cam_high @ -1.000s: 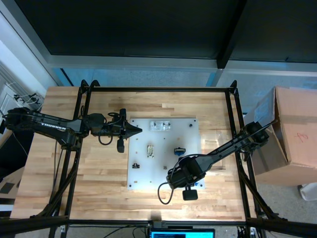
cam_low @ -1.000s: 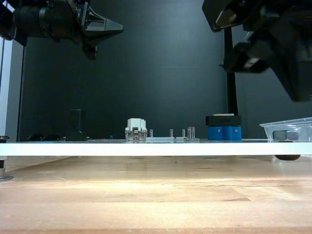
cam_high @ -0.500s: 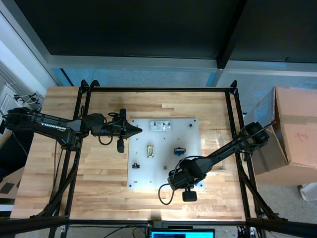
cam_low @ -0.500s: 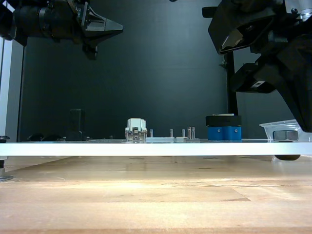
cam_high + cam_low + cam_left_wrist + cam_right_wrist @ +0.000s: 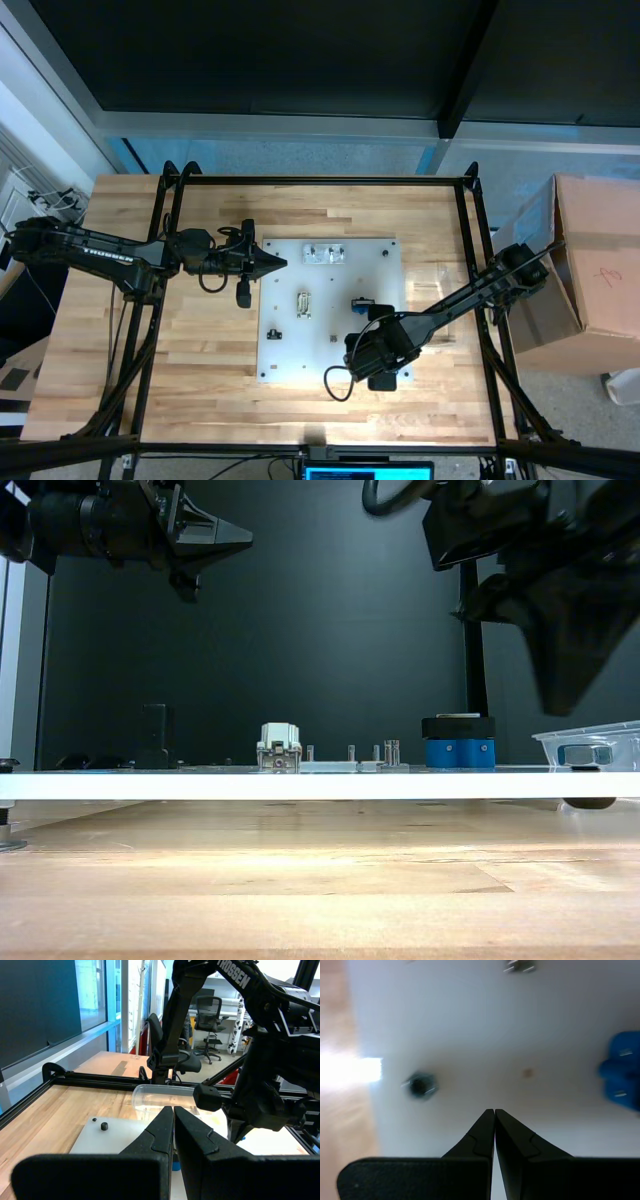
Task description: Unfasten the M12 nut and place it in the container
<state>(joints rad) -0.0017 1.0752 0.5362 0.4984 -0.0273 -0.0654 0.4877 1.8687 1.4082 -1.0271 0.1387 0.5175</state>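
On board (image 5: 470,1020), nut (image 5: 429,1081) tops stud (image 5: 420,1086) beside right hand (image 5: 494,1111); left hand (image 5: 248,535) aloft.

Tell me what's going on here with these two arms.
The right gripper hovers above the near right part of the white board, its fingers shut on nothing. The silver nut sits on its stud beside them, not in the clear container. The left gripper hangs high over the board's left edge, shut and empty too.
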